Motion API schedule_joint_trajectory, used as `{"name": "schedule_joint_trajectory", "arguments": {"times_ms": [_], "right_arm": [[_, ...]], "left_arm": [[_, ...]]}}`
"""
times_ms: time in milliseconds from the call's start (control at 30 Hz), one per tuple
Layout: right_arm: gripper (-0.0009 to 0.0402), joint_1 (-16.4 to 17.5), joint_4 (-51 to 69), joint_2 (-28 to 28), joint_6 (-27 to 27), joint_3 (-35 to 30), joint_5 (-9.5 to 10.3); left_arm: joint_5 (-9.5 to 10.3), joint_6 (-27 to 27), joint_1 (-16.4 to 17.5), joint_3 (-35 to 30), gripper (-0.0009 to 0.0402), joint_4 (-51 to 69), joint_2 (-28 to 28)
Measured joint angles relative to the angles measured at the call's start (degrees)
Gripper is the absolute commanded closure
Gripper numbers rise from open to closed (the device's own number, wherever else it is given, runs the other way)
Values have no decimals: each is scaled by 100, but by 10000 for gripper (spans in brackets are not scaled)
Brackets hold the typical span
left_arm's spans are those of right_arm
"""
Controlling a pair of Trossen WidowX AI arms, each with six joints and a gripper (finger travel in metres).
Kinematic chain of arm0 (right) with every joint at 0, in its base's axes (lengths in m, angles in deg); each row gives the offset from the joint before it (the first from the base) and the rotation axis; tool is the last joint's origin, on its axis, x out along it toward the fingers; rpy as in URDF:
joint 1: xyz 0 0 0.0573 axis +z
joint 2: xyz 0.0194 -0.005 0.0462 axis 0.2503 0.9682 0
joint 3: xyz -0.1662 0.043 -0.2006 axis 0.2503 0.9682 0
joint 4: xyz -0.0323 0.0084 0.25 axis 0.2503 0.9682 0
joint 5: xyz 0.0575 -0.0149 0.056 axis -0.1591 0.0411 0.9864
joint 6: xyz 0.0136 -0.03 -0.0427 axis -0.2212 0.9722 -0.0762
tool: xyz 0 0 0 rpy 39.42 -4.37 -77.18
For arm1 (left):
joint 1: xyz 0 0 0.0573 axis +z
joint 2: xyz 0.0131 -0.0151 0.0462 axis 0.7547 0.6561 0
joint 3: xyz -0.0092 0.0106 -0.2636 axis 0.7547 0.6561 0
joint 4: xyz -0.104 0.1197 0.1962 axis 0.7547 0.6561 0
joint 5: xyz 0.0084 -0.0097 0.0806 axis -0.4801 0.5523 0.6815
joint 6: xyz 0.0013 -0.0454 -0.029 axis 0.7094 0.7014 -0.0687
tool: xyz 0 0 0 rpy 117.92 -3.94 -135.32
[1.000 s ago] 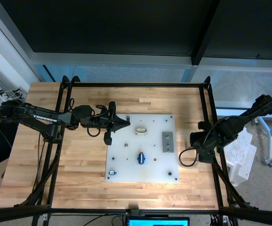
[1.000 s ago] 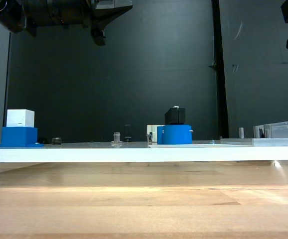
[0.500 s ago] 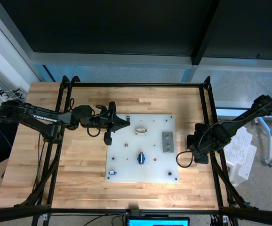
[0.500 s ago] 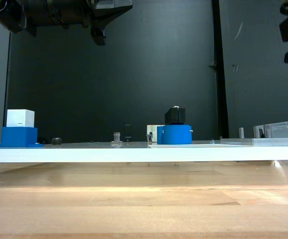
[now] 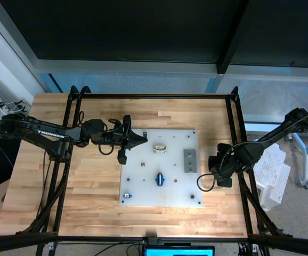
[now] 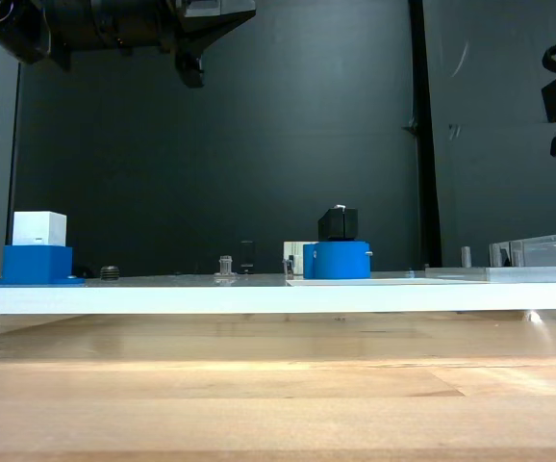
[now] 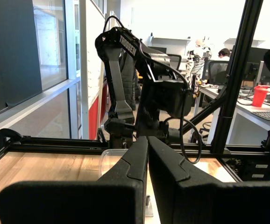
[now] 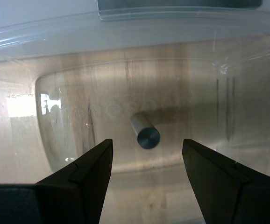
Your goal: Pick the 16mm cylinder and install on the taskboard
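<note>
Left end effector (image 5: pixel 143 138): taskboard (image 5: pixel 143 184) — right (image 8: pixel 146 142): tray (image 8: pixel 172 28), above cylinder (image 8: pixel 145 131).

The counter (image 5: pixel 90 181) is pale strip-jointed wood with a soft satin sheen. The taskboard (image 5: pixel 143 184) looks like smooth, matt white plastic. Its block (image 5: pixel 189 160) is dull grey metal and its fitting (image 5: pixel 159 179) is blue plastic. At the board's ten o'clock, the left hand (image 7: pixel 147 140) is matt black plastic with its fingers pressed together. At three o'clock, the right hand (image 8: pixel 146 143) is the same matt black, fingers spread above a clear, glossy plastic tray (image 8: pixel 125 28). In the tray lies the 16mm cylinder (image 8: pixel 145 130), smooth grey metal.
</note>
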Motion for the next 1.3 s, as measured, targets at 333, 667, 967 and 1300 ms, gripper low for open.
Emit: {"name": "schedule_joint_trajectory", "arguments": {"times_ms": [333,667,967,1300], "right_arm": [[190,-7,-608,192,90,374,0],[203,-7,-785,192,101,529,20],[254,-13,-796,190,122,529,20],[331,-22,-796,181,142,529,11]], "left_arm": [[0,0,0,0,393,0,2],[0,0,0,0,393,2,2],[-2,0,0,0,393,2,0],[-2,-2,0,-2,393,0,0]]}}
